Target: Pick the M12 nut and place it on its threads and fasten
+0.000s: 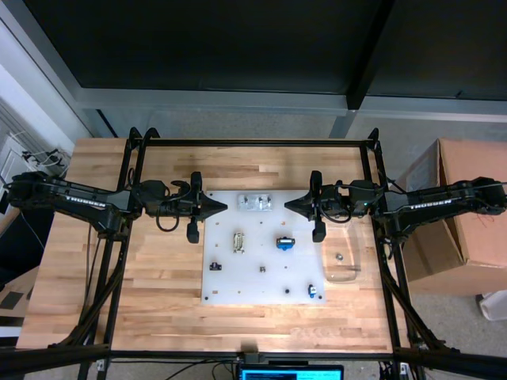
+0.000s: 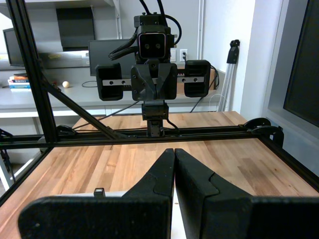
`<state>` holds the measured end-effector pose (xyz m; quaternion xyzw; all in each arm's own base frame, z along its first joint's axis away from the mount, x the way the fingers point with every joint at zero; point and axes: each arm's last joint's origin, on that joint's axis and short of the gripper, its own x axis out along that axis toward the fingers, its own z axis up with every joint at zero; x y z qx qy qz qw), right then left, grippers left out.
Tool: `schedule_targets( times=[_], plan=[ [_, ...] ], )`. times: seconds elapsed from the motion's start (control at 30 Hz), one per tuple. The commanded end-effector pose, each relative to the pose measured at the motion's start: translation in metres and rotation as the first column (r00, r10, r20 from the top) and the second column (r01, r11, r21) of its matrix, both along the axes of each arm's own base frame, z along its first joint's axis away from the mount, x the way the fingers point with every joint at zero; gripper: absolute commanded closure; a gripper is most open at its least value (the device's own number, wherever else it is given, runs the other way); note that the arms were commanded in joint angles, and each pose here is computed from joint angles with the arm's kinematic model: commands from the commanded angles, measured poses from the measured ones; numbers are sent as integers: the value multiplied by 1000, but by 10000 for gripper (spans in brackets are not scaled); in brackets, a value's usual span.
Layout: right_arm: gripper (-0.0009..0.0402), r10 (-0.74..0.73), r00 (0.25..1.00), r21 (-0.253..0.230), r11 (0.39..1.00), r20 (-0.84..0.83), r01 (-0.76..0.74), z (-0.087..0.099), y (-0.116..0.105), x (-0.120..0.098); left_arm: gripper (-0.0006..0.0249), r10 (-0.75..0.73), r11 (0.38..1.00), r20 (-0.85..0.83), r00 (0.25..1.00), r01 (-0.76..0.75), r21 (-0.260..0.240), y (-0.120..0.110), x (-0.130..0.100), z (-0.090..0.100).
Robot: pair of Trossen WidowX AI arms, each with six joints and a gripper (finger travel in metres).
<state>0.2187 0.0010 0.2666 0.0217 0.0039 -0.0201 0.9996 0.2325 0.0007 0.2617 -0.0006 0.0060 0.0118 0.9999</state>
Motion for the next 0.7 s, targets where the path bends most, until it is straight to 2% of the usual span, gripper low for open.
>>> schedule_targets(
  times=[0.03,0.7],
  plan=[
    [393,0,1000,1,1000,0,0,0,0,0,243,0,1000,0,1000,0,0,0,0,0],
    [393,1,1000,8,1000,0,-1,0,0,0,243,0,1000,0,1000,0,0,0,0,0]
  ],
)
